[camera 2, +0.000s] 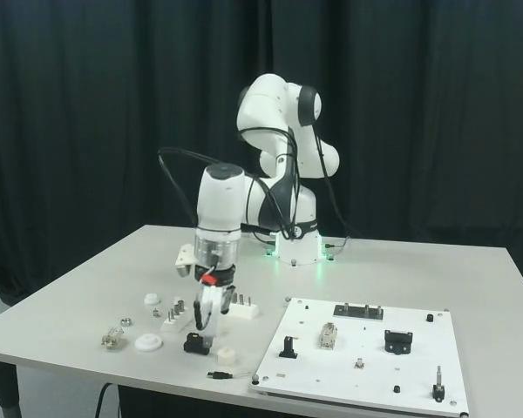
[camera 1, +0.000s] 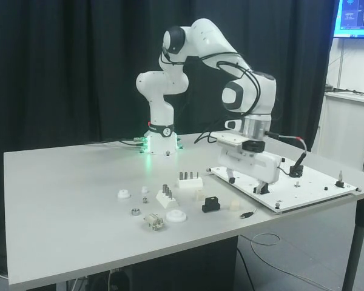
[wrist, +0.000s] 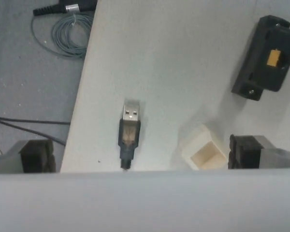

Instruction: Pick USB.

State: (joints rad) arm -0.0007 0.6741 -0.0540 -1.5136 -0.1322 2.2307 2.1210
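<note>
I find the USB plug (wrist: 129, 134) lying flat on the grey table (wrist: 174, 58), close to the table's front edge. It has a short black moulded body, partly see-through, a bright metal tip with two small square holes, and a stub of black cord at the rear. In the first room view the plug (camera 1: 249, 214) sits just beyond the near corner of the white board (camera 1: 303, 188); in the second room view it (camera 2: 218, 375) lies beside that board (camera 2: 366, 357), at its corner.

Next to the plug stands a small pale box (wrist: 203, 149), open on top, hollow and with nothing visible inside. A black clip-like block (wrist: 266, 55) with a small inset tab lies further from the plug, beyond the box.

From the wrist view, one black finger (wrist: 36, 155) is well to one side of the plug and the other sits on the far side of the pale box, so the fingers of the gripper (wrist: 140, 154) are spread wide, grasping nothing. The plug lies between them, untouched. The gripper (camera 2: 206, 318) hangs above the table, clear of the surface.

On the floor past the table edge I see a coiled grey cable (wrist: 70, 34). The white board carries several small black and metal fittings, too small to identify.
</note>
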